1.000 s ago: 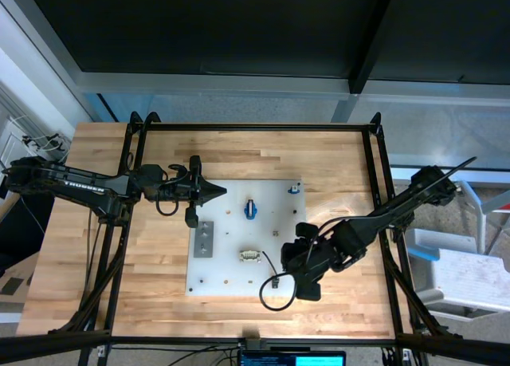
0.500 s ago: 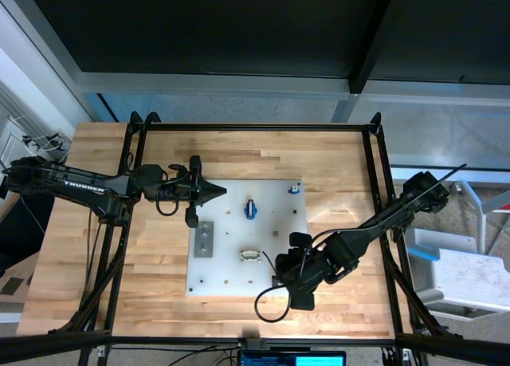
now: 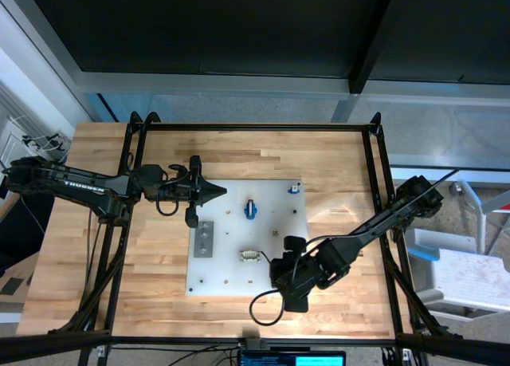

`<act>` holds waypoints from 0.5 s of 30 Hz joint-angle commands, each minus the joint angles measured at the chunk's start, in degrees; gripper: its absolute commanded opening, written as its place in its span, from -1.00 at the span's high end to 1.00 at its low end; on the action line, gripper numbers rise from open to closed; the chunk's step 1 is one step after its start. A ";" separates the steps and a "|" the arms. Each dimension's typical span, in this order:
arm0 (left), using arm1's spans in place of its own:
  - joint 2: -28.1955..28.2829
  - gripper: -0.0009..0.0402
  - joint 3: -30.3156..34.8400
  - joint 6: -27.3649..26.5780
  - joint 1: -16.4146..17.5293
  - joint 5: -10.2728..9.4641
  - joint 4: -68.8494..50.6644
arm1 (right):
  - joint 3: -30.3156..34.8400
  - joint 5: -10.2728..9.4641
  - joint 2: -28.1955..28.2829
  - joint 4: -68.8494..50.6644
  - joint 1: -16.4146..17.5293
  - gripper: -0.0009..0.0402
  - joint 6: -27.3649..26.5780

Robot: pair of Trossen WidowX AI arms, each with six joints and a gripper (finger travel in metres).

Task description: Remove the USB connector from the USB hub and place in the container

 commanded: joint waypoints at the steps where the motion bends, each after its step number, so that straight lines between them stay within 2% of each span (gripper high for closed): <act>1: 0.00 0.95 0.00 0.00 0.00 0.02 0.00 | -0.04 0.09 0.74 0.81 0.02 0.10 -0.42; 5: 0.00 0.95 0.00 0.00 0.00 0.02 0.00 | -0.13 0.13 1.46 1.29 0.00 0.10 -0.55; 8: 0.02 0.95 0.00 0.00 0.02 0.02 0.00 | -0.76 1.42 1.46 1.86 0.00 0.10 -0.50; 15: 0.00 0.95 0.00 0.00 0.00 0.02 0.02 | -1.51 1.44 2.32 3.06 0.00 0.16 -0.55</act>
